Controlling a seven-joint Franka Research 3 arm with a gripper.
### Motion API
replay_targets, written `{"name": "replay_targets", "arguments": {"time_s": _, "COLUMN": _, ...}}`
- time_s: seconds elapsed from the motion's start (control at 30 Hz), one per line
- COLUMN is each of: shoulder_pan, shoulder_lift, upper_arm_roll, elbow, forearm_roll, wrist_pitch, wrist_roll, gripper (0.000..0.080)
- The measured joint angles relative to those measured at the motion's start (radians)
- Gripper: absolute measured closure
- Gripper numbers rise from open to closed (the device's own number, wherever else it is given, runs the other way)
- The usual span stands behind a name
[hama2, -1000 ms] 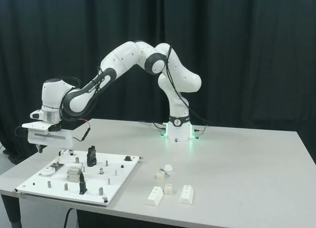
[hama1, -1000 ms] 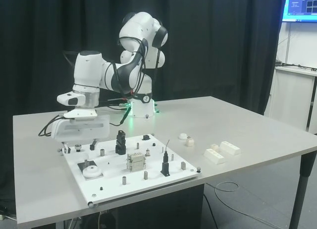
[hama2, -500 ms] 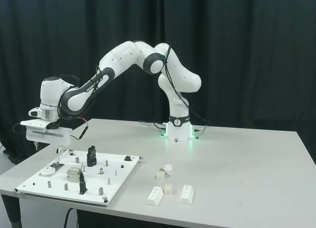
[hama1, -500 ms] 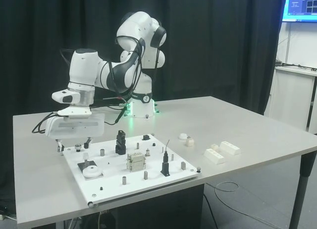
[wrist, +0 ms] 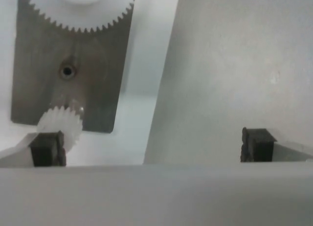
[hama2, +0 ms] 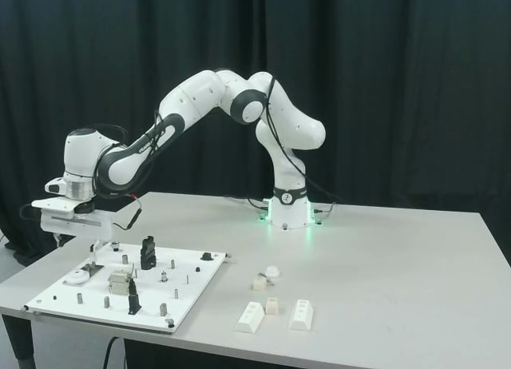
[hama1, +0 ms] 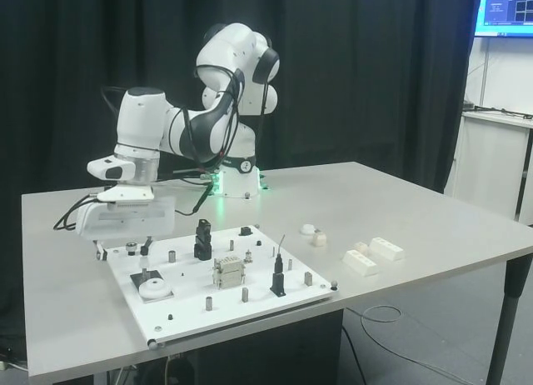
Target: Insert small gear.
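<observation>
The gripper point(wrist: 151, 145) stood wide open, empty. The small gear point(wrist: 61, 125), white, looked light, rigid and slippery; best pinched across its toothed rim.

Arm point(hama1: 179, 127): swings farther toward the board's point(hama1: 218, 285) far corner.
Gripper point(hama1: 123, 243): higher now, off the board's edge, over the bench point(hama1: 58, 260).
</observation>
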Motion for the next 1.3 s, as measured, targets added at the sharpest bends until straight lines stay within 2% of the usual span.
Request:
{"name": "replay_targets", "arguments": {"time_s": 0.3, "shoulder_pan": -0.015, "shoulder_lift": 0.028, "upper_arm_roll": 0.012, "elbow": 0.035, "forearm_roll": 0.001, "wrist_pitch": 0.000, "wrist_roll": 0.000, "gripper": 0.0003}}
{"name": "replay_targets", "arguments": {"time_s": 1.3, "shoulder_pan": -0.047, "shoulder_lift": 0.055, "upper_arm_roll": 0.041, "elbow": 0.058, "forearm_roll": 0.004, "wrist_pitch": 0.000, "wrist_roll": 0.000, "gripper": 0.0003}}
